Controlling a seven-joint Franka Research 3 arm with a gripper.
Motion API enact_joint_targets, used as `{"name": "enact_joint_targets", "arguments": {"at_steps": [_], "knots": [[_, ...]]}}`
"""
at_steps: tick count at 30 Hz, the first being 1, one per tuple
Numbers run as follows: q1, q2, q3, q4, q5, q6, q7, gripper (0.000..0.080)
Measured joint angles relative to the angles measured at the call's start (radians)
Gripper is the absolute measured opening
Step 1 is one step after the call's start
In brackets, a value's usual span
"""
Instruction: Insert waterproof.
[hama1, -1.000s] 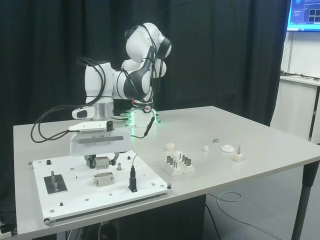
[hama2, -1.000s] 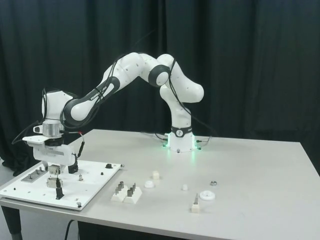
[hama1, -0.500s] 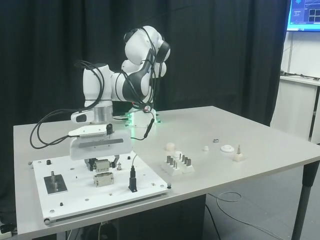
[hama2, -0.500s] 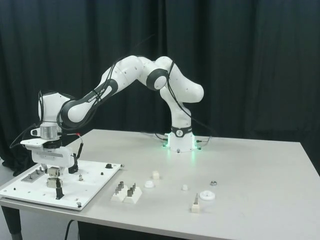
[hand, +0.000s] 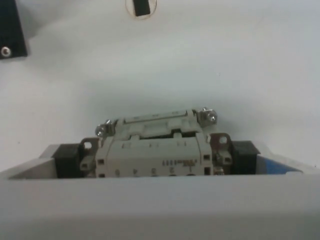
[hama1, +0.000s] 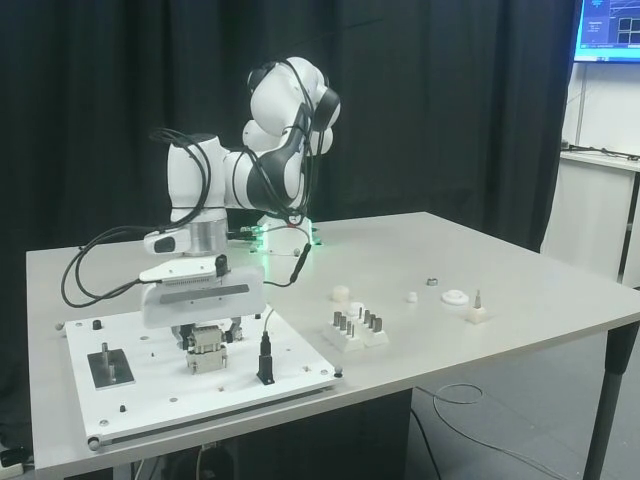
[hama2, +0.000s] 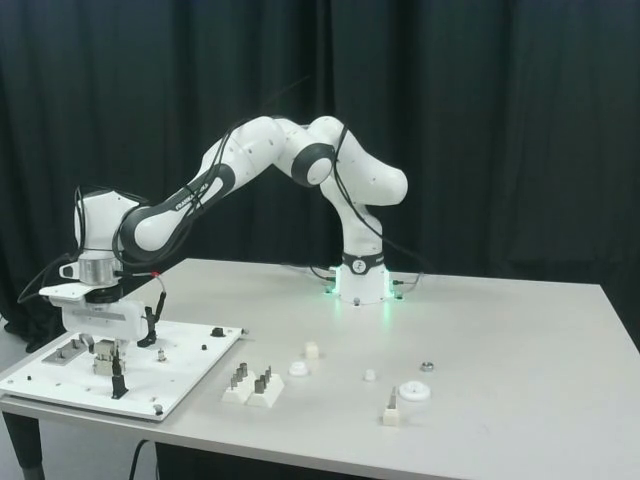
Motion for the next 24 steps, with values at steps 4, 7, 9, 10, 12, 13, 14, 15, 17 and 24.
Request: {"name": "enact_joint_targets", "arguments": {"at_steps": [4,7,9,10,12,13,14,15,17,24], "knots": [[-0.002,0.004,0.0,0.009,0.0,-0.01,0.0,0.0623],[-0.004,0.007,0.0,0.015,0.0,-0.017,-0.002,0.0623],[-0.005,0.009,0.0,0.019,0.0,-0.021,-0.011,0.0623],[-0.006,0.009,0.0,0.021,0.0,-0.022,-0.019,0.0623],[-0.007,0.011,0.0,0.023,0.0,-0.023,-0.039,0.0623],[-0.007,0.011,0.0,0.023,0.0,-0.023,-0.047,0.0623],[-0.008,0.012,0.0,0.024,0.0,-0.023,-0.052,0.0623],[-0.008,0.013,0.0,0.024,0.0,-0.023,-0.055,0.0623],[-0.008,0.015,0.0,0.027,0.0,-0.026,-0.059,0.0623],[-0.01,0.018,-0.001,0.033,0.0,-0.032,-0.061,0.0623]]}}
